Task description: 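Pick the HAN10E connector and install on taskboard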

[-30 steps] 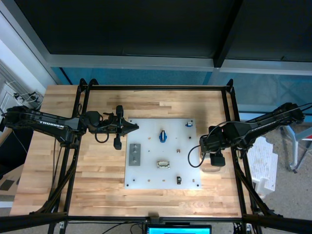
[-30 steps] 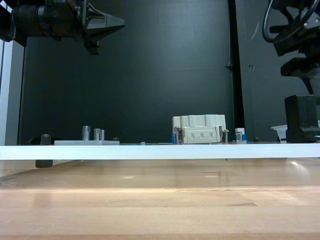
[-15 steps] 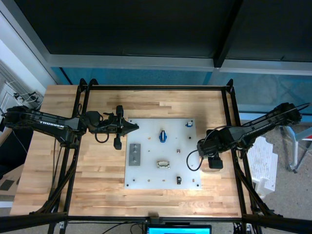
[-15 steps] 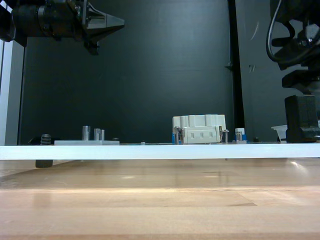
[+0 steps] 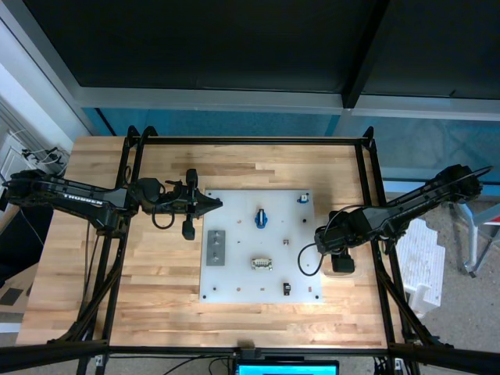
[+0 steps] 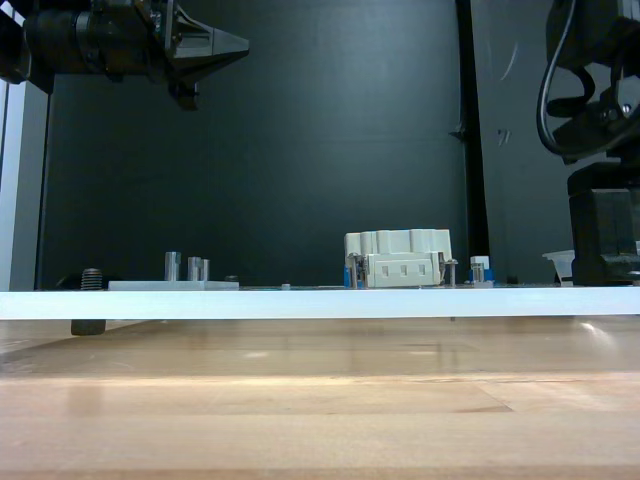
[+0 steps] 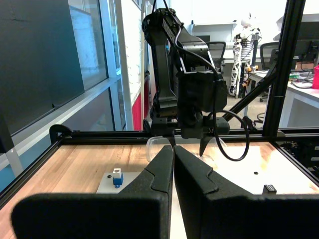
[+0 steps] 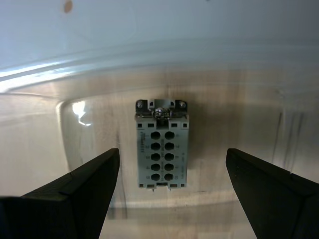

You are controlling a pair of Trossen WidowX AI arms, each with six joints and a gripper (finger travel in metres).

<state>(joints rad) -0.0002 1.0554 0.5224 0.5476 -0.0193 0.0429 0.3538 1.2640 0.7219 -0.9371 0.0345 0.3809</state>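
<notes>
Plainly at the pick step, with nothing lifted yet and the whole install to come. Looking straight down past the right tool [image 8: 172, 151] onto the HAN10E connector [image 8: 161, 144], flat on the floor of a clear tray [image 8: 62, 134], hole rows facing up and a metal tab at each short end. Spread wide, with a finger well off each long side of the block, touching neither side and gripping nothing. From above, placed just off the right edge of the taskboard [image 5: 234, 277], over the wooden worktop [image 5: 156, 297], with the tray mostly hidden beneath the arm. Parked on the other side with the left tool [image 5: 209, 204], raised near the board's far left corner, fingers pressed together on nothing. Next, by the look of it: come straight down into the tray, keeping both fingers inside the tray wall and outside the block; close across the narrow width, not on the end tabs; lift level so as not to tip the piece. Then carry across to the board, probably to the beige fitting [image 5: 262, 264] near the middle of its near half, though with the mating hard to judge from here. Line up the long axis before pressing down, and go gently.
</notes>
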